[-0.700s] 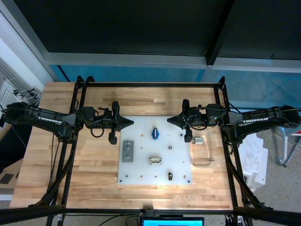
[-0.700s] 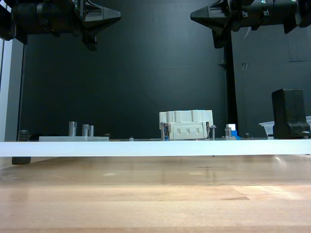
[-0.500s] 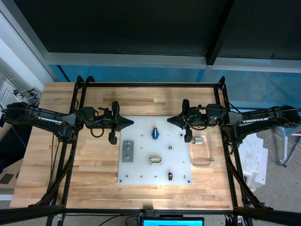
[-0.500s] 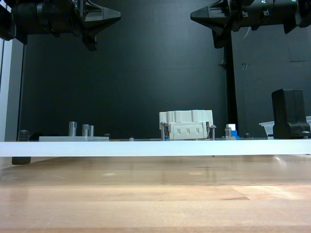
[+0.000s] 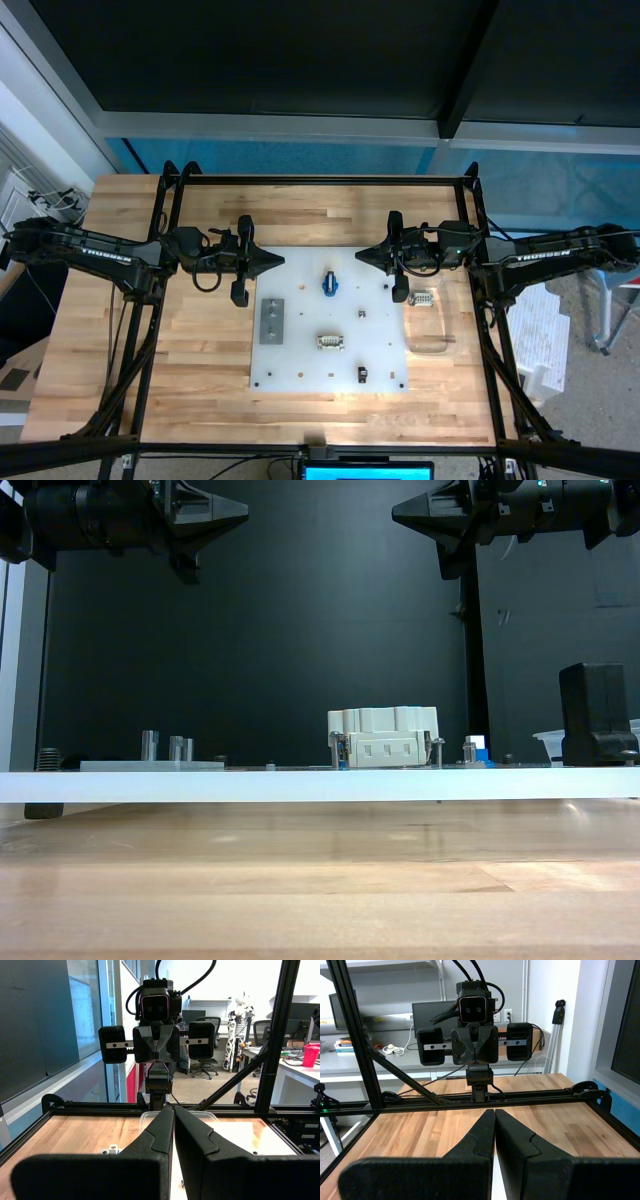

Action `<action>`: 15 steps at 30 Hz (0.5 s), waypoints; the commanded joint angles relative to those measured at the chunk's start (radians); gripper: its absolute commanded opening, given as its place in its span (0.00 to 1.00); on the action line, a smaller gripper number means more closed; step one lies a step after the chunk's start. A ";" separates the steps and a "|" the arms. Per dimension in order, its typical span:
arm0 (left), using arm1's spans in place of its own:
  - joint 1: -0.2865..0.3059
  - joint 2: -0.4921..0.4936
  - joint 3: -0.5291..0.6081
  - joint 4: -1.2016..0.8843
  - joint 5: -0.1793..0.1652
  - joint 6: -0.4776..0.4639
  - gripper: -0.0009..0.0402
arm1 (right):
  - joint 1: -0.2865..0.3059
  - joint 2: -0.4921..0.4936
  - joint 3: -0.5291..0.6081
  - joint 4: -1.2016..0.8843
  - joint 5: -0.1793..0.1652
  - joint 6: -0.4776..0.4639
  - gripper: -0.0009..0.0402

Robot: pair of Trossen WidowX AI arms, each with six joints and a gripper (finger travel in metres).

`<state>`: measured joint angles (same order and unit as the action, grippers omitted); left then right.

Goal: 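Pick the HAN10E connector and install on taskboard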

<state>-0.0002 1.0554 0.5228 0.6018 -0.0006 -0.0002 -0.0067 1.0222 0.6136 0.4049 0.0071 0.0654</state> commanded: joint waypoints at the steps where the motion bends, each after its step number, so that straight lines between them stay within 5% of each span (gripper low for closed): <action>1: 0.000 0.000 0.000 0.000 0.000 0.000 0.02 | 0.000 0.000 0.000 0.000 0.000 0.006 0.02; 6: 0.000 0.000 0.000 0.000 0.000 0.000 0.02 | 0.000 0.000 0.008 -0.023 0.019 0.027 0.02; 15: 0.000 0.000 0.000 0.000 0.000 0.000 0.02 | 0.000 0.000 0.154 -0.476 0.027 0.027 0.02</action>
<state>-0.0002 1.0554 0.5224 0.6018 -0.0002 0.0002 -0.0067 1.0225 0.7486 -0.0135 0.0338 0.0917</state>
